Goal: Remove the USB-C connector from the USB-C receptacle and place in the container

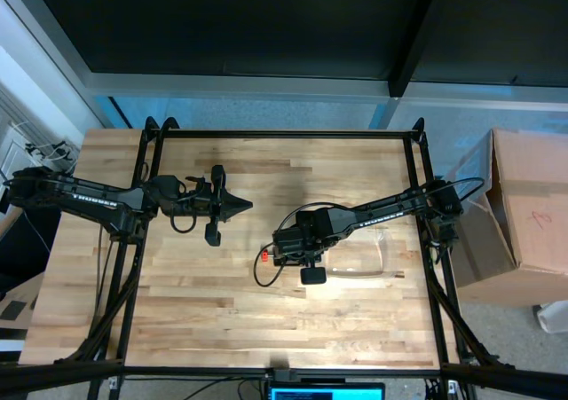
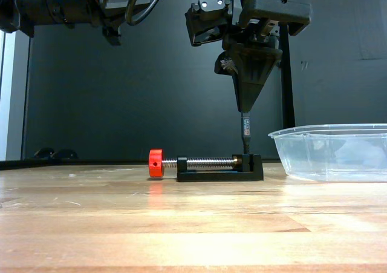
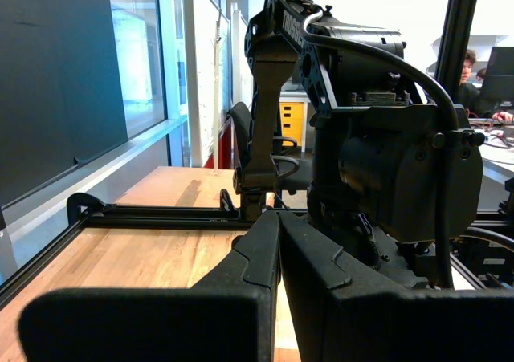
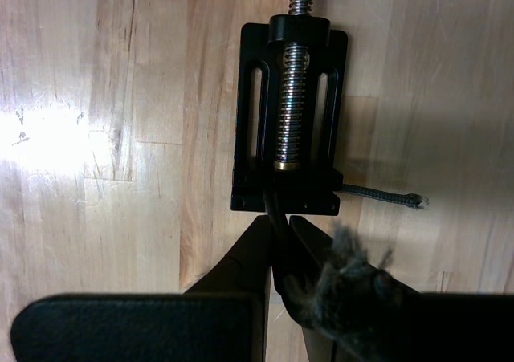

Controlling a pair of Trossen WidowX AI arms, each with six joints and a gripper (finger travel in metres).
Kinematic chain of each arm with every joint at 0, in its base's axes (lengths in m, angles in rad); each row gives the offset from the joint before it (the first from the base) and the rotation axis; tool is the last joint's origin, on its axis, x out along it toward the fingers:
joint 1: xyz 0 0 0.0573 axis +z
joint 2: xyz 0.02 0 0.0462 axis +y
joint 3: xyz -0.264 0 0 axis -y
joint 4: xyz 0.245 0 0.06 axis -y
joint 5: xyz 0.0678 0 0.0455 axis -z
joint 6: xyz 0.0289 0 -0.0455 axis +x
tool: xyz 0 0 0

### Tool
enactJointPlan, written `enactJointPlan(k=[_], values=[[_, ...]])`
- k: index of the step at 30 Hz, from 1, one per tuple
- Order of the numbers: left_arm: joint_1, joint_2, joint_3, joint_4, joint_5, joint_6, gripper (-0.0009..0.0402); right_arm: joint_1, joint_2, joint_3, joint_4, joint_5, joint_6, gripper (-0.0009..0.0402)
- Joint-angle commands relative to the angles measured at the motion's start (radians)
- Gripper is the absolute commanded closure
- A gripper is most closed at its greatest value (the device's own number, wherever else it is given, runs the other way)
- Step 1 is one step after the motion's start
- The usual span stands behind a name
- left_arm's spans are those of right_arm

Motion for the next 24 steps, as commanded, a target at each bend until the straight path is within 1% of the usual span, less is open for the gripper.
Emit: enactJointPlan(k=[1, 9, 24], values=[[0.000, 0.000, 0.000, 0.000, 0.000, 0.000, 0.0393, 0.000, -0.002, -0.001, -0.002, 0.000, 0.000, 0.0393], [0.000, 0.000, 0.000, 0.000, 0.000, 0.000, 0.0393, 0.000, -0.010, 0.000, -0.005, 0.000, 0.000, 0.0393], [0.000, 0.000, 0.000, 0.000, 0.000, 0.000, 0.0393, 0.000, -0.078, 0.001, -0.031, -0.002, 0.001, 0.0393]])
